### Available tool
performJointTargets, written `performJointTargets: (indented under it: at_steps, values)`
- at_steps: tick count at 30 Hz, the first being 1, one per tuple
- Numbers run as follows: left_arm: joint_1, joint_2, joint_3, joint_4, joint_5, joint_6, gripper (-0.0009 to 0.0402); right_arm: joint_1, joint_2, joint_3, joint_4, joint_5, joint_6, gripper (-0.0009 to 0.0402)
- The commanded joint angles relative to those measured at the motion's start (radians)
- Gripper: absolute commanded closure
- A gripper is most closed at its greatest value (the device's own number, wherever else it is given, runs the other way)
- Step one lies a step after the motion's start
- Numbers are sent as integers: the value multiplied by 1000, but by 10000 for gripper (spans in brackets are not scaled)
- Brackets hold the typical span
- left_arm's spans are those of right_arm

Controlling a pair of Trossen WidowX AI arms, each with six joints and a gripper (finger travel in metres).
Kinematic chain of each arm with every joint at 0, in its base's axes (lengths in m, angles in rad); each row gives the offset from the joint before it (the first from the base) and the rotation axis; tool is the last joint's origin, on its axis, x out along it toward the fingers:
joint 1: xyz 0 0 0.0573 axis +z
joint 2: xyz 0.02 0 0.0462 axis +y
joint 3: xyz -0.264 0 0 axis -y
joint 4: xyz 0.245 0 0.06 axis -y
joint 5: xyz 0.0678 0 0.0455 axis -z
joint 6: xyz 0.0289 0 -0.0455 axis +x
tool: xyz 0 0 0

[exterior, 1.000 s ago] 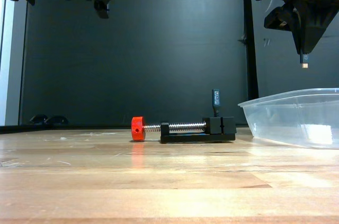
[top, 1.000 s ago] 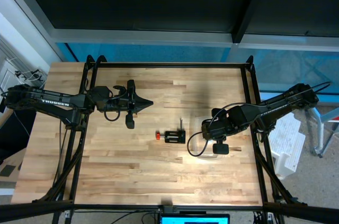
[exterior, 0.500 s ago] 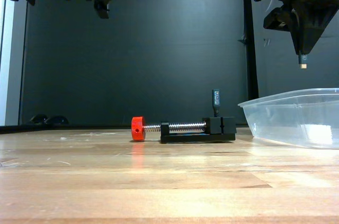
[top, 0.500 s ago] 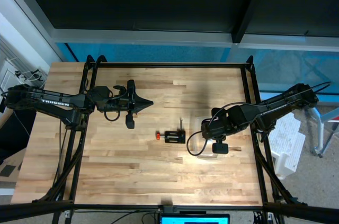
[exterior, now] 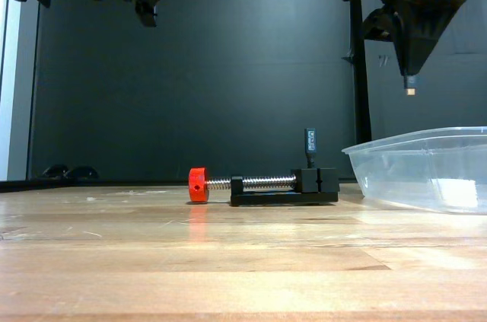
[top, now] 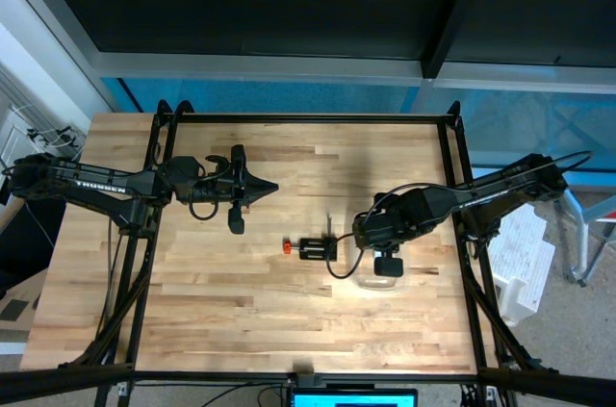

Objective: Pick the usb-c connector and install on the hub

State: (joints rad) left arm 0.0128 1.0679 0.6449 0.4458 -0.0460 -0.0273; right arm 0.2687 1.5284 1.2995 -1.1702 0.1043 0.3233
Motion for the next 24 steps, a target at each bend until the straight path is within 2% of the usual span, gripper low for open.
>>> performJointTargets:
  at_steps: [1, 8, 24]
  values:
    - [0, 0, 0, 0, 0, 0, 393, -10, 35, 29, 0, 0, -8, 393]
    - [0, 0, 0, 0, 0, 0, 393, -27, 112, 86, 0, 0, -27, 393]
    - [0, 0, 0, 0, 0, 0, 393, -34, 221, 195, 0, 0, -45, 393]
